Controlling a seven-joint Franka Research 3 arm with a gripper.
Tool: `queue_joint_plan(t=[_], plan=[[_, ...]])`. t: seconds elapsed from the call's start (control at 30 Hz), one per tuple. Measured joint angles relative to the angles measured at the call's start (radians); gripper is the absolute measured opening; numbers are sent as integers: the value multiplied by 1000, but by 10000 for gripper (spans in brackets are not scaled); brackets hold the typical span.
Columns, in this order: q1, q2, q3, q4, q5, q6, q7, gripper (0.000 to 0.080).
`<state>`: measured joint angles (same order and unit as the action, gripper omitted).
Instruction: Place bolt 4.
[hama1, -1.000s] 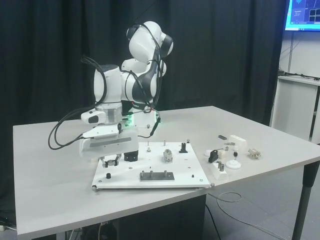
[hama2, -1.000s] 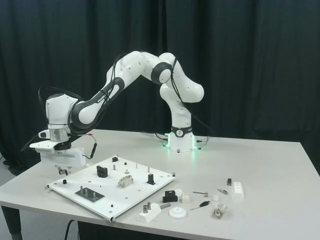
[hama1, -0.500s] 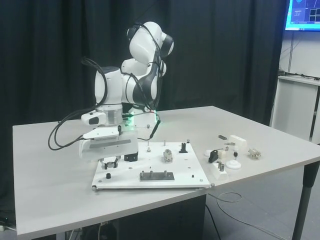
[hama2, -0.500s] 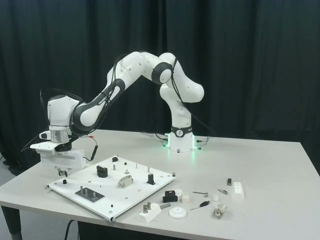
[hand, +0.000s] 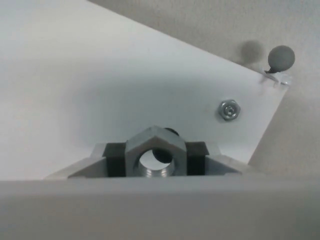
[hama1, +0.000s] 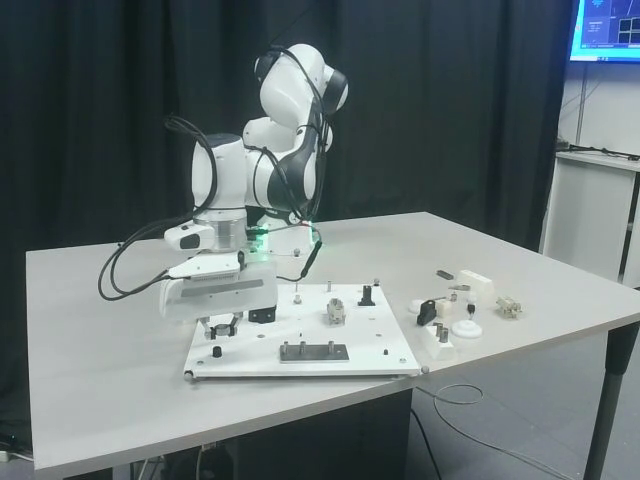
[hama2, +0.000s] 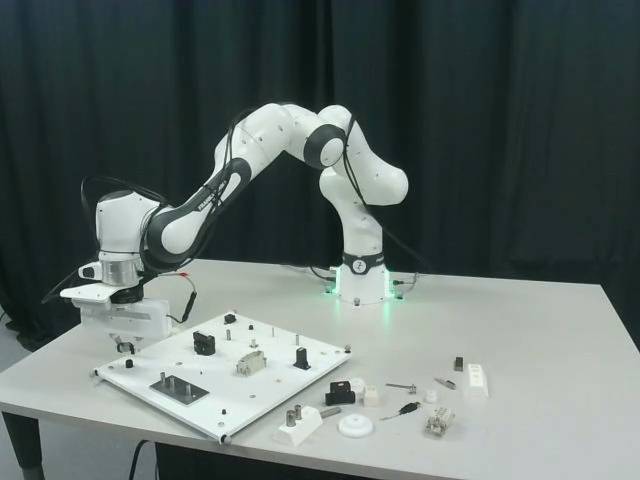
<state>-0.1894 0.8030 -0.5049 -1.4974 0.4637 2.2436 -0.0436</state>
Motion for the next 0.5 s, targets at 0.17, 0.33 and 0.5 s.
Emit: queue_joint_plan(t=[0.17, 0.33, 0.5], plan=[[0, 0, -3, 0, 0, 3, 0, 230], [0, 0, -14, 0, -3, 3, -6, 230], [0, -1, -32, -8, -6, 3, -24, 230]])
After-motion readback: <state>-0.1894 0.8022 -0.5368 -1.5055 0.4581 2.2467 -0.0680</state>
